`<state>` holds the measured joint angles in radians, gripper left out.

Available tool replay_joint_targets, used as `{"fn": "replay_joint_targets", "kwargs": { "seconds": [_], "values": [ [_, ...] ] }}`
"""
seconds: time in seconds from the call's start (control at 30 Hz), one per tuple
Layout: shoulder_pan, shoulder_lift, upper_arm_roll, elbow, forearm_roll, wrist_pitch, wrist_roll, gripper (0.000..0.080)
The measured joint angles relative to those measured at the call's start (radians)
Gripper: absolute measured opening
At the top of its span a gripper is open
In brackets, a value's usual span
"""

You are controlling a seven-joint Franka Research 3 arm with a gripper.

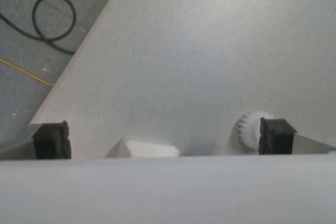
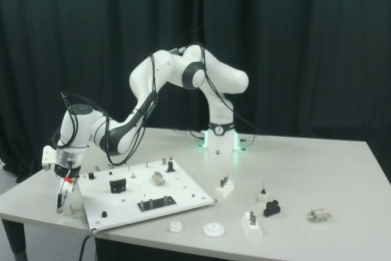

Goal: Pick Ethernet.

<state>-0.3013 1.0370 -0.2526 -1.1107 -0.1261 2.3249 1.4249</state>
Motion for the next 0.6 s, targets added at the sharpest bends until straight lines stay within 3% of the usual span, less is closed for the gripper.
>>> {"fn": "replay_joint_targets", "kwargs": {
  "seconds": [0.6],
  "values": [
    [0.001, 0.0, 0.015, 0.029, 0.007, -0.061, -0.002, 0.08]
  ]
}}
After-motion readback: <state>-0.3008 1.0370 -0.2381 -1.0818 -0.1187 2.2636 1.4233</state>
